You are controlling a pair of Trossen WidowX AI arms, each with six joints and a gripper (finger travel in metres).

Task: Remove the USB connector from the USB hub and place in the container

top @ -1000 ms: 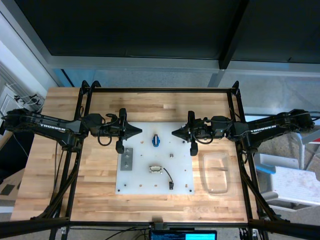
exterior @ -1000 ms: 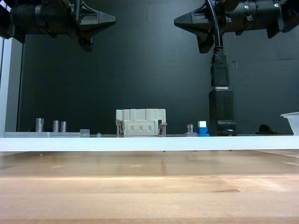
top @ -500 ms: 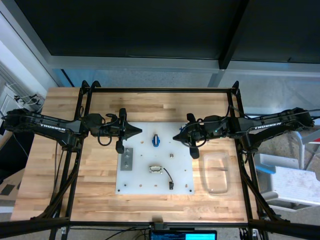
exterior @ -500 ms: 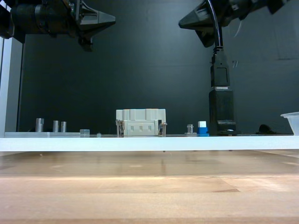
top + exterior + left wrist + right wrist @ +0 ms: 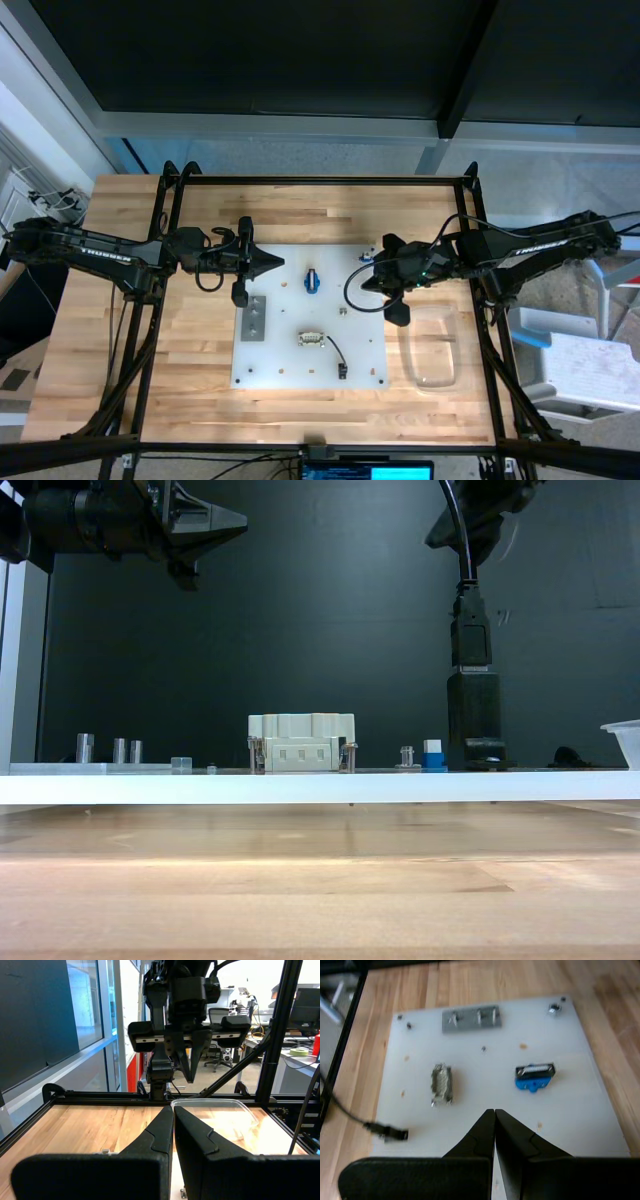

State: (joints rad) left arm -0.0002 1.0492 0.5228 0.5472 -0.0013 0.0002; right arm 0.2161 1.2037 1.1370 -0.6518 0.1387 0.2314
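USB connector (image 5: 335, 352), the short thin black cable with the thicker plug, is seated in the USB hub (image 5: 342, 371), the tiny black squarish block by the near right corner of the white rectangular task board (image 5: 290, 375). From table height you see the USB connector (image 5: 470, 635) standing upright on top of the USB hub (image 5: 473, 715), its cable running up from the plug. The container (image 5: 430, 348), a clear plastic tray with rounded corners, lies on the wooden worktop (image 5: 150, 380) just off the board's right edge, apart from the hub.

Right gripper (image 5: 364, 284) hangs well above the board toward its far right corner, near the container's far end. Its wrist camera shows the right gripper (image 5: 494, 1111) with fingers pressed together, pointed down at the board and well apart from the hub (image 5: 395, 1134).

Left gripper (image 5: 276, 262) hangs high over the board's far left corner. Its own camera shows the left gripper (image 5: 173, 1110) with fingers pressed together too.

Also on the board: blue clip (image 5: 311, 280) near the far edge, grey metal block with holes (image 5: 255, 318) by the left edge, silver-grey oblong socket (image 5: 310, 340) just beside the cable
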